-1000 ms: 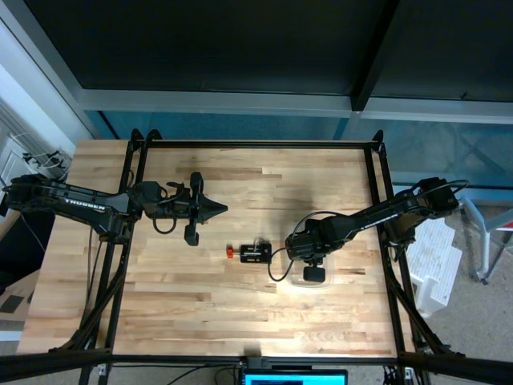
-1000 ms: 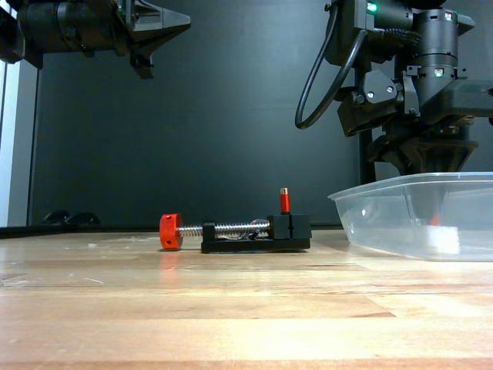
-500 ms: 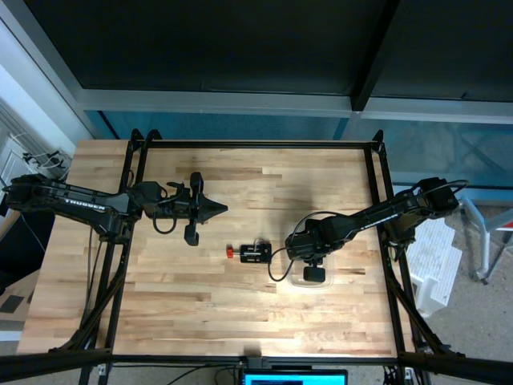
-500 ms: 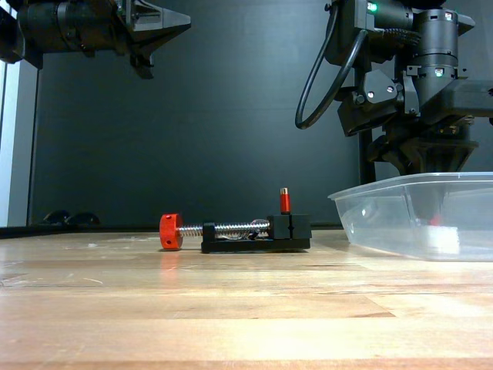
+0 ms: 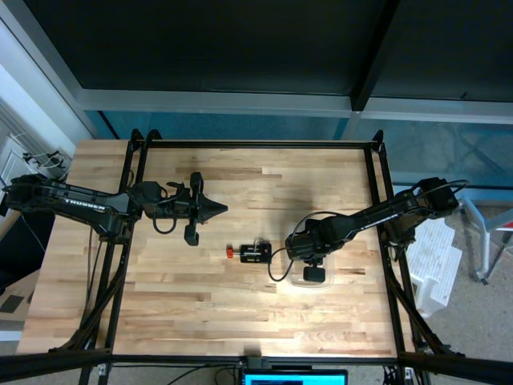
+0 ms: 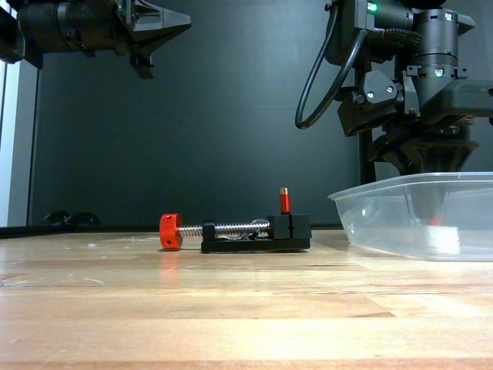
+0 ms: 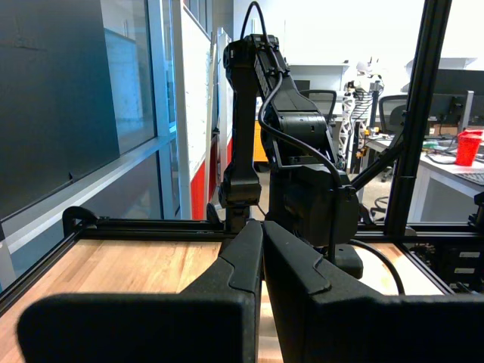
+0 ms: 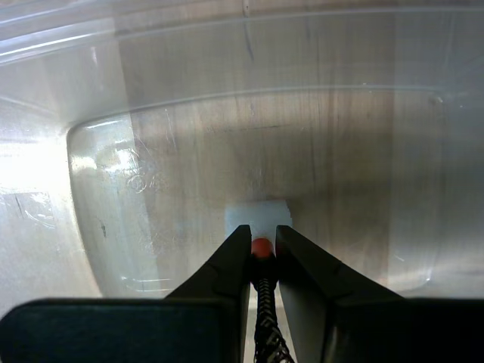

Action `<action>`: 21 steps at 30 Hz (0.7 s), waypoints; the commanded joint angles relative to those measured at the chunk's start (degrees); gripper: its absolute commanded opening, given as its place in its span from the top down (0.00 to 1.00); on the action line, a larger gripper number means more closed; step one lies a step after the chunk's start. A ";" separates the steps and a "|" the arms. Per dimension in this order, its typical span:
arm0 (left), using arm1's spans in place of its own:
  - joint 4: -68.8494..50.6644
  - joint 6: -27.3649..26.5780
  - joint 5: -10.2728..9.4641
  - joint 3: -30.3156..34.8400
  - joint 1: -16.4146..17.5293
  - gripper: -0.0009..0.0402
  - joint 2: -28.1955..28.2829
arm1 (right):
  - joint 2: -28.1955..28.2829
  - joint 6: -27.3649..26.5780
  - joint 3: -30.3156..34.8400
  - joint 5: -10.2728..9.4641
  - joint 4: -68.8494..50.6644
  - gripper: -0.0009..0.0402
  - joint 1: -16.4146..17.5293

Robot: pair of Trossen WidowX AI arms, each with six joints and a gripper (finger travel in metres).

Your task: Pick the rca connector and install on the hub

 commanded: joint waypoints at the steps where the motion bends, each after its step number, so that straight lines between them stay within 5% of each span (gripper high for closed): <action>1: 0.00 0.02 0.00 0.02 0.02 0.98 0.02 | 0.00 0.07 0.02 0.02 0.00 0.75 0.00; 11: 0.02 0.00 0.00 0.02 0.00 0.98 0.02 | -0.13 -0.20 0.02 0.00 -0.02 0.52 0.04; 21: 0.02 0.02 0.00 0.02 0.00 0.98 0.02 | -1.22 -0.20 -1.03 -0.02 -0.04 0.50 0.37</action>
